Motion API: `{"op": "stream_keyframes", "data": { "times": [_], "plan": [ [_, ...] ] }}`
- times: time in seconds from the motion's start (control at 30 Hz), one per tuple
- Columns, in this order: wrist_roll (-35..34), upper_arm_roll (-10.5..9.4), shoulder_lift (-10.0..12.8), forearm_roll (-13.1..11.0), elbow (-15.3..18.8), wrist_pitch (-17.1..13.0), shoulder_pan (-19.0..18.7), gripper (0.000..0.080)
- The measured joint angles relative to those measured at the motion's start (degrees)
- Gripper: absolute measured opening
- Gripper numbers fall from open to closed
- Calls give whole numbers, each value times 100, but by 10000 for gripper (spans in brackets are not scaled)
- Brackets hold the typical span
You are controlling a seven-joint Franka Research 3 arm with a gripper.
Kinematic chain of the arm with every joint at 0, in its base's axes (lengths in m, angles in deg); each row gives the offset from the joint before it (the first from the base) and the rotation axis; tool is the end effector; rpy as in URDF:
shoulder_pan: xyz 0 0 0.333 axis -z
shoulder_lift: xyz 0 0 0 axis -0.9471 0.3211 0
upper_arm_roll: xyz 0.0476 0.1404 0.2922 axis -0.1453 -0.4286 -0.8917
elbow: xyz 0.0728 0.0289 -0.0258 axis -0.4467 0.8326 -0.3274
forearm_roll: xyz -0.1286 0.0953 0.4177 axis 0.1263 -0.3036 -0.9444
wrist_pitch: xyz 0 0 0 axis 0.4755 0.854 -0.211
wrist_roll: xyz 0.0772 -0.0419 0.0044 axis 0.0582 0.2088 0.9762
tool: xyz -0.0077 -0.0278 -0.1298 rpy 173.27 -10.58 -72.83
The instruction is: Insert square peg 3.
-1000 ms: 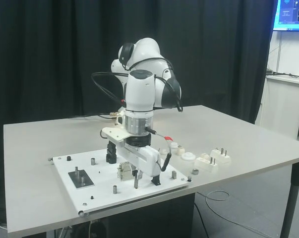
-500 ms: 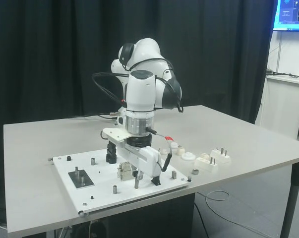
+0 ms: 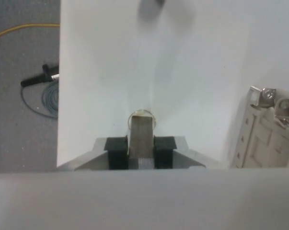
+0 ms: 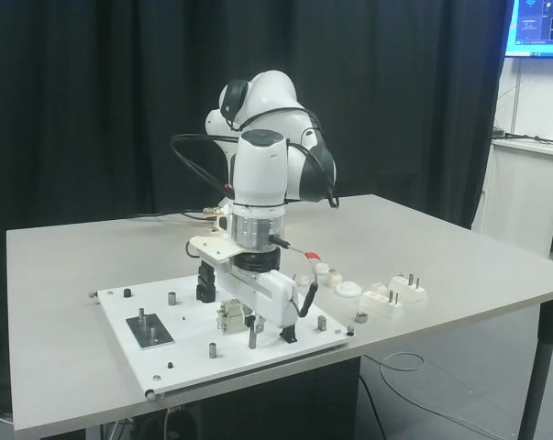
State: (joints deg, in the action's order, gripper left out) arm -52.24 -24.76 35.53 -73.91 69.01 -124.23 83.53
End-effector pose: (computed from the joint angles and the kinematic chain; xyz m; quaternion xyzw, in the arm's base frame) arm 0.7821 -0.3429 0.2005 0.4508 -0.8924 0.0175 0.0073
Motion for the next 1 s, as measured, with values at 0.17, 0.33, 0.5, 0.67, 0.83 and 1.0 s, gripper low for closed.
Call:
{"op": "stream_keyframes", "data": {
  "times": [0.17,0.33,0.5,0.67,0.83,1.0],
  "plan": [
    [0,1,0,0,0,0,1,109],
    [0,1,0,0,0,0,3,109],
    [0,1,0,0,-3,0,8,109],
    [0,2,1,-5,-5,0,12,109],
    [-89,2,1,-23,-6,-4,18,109],
    [-200,2,1,-31,-6,-8,20,109]
  ]
}}
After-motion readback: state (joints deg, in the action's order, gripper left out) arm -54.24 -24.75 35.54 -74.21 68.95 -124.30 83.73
